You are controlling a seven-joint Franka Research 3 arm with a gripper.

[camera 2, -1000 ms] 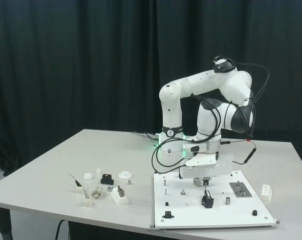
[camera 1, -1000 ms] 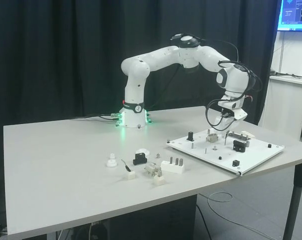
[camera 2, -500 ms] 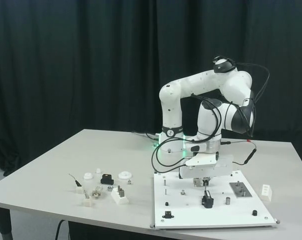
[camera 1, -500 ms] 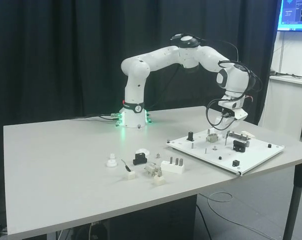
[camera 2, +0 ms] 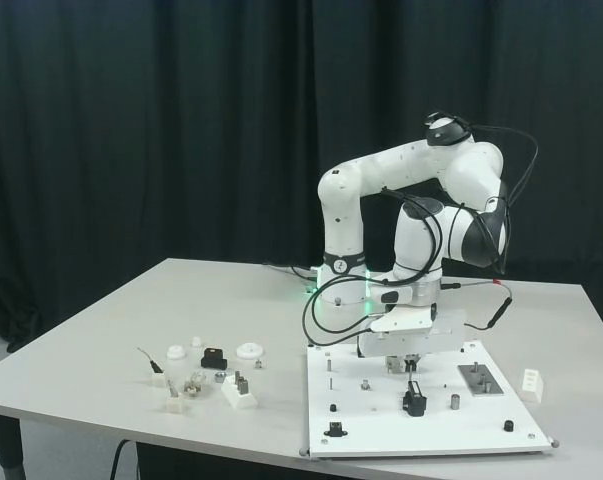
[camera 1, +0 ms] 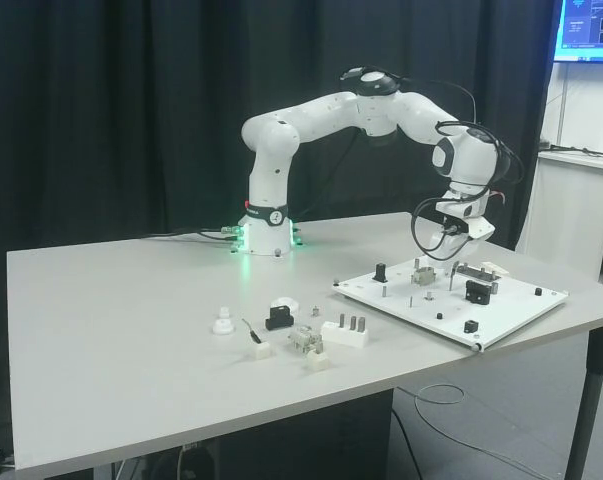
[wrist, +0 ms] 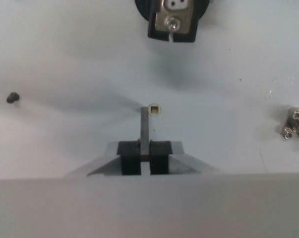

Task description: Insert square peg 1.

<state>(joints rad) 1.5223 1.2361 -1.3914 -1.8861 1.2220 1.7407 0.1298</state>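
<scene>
end effector (wrist: 145,157) clamped on square peg (wrist: 144,128), tip at square hole (wrist: 154,109).

Even overhead room light, soft shadows on the white board (wrist: 65,59), wrist view's near edge blurred.

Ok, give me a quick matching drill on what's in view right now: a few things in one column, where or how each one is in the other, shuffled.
Things:
1. square peg
2. square hole
3. white gear
4. white board

Places or states:
A. lying on the grey table beside the other loose parts
B. in the board, just past the peg's tip
C. clamped between the black jaws
D. flat on the table under the gripper

Pairs: 1-C, 2-B, 3-A, 4-D
</scene>
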